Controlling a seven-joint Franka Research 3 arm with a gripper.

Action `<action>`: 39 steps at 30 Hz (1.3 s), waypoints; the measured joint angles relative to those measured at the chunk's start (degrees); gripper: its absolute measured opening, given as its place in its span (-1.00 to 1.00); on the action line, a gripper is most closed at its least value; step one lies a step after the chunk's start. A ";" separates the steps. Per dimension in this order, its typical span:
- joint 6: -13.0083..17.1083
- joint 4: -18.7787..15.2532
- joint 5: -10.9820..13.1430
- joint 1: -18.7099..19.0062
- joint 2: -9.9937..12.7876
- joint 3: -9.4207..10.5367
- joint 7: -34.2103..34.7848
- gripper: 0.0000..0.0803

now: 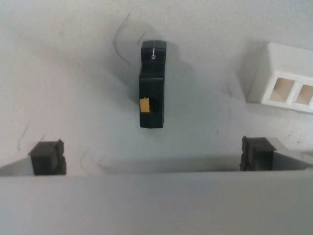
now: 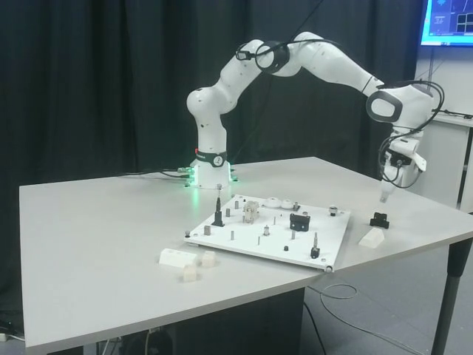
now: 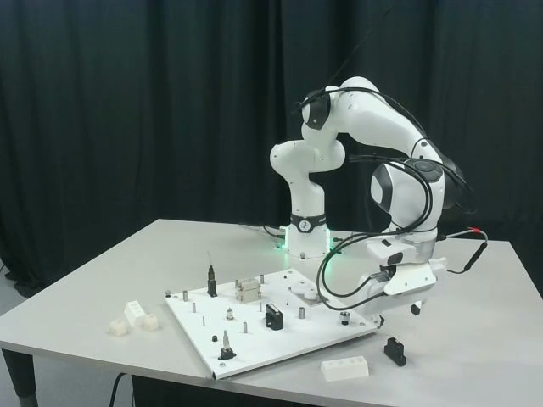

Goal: Remove bolt 4.

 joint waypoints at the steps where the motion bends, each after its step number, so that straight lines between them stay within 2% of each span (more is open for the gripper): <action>1: 0.00 0.01 0.00 0.00 -0.01 -0.02 0.00 0.99; 16: 0.06 0.28 0.00 0.00 -0.02 -0.32 0.96 0.99; 25: 1.28 0.37 0.00 0.00 -0.03 -1.05 1.86 0.99; 34: 0.69 0.07 0.00 0.00 -0.29 -2.92 12.75 0.99; 39: -0.69 -1.26 0.00 0.00 -1.35 -4.37 18.89 0.99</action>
